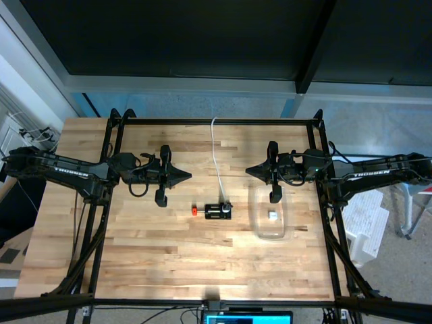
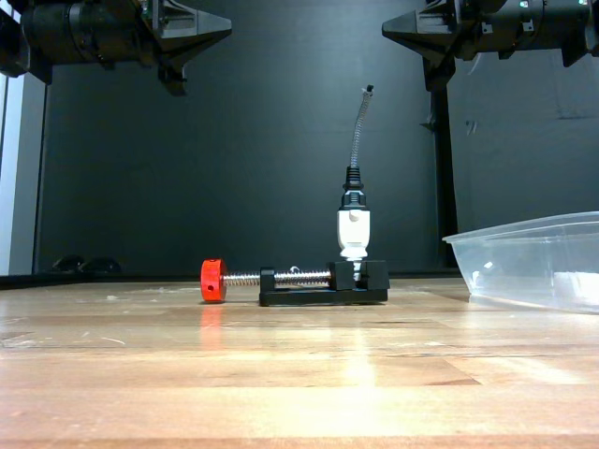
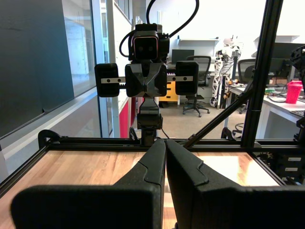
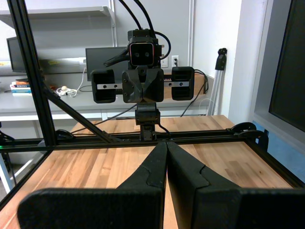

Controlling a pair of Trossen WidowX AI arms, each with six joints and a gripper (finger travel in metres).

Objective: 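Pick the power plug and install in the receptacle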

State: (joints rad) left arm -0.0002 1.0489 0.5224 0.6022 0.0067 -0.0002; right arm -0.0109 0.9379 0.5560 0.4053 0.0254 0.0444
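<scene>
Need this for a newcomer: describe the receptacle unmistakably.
On the table, below and between the shut left pincer and shut right pincer, sits a black vise with a red knob. The receptacle stands upright in it, the only white piece on a cable.

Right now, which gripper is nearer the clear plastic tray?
Right. The right gripper hangs raised by the far end of the tray; the left gripper hangs raised on the other side of the vise.

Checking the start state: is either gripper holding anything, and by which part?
Nothing is held. The left gripper and the right gripper are both shut and empty, raised above the table at either side of the vise.
</scene>
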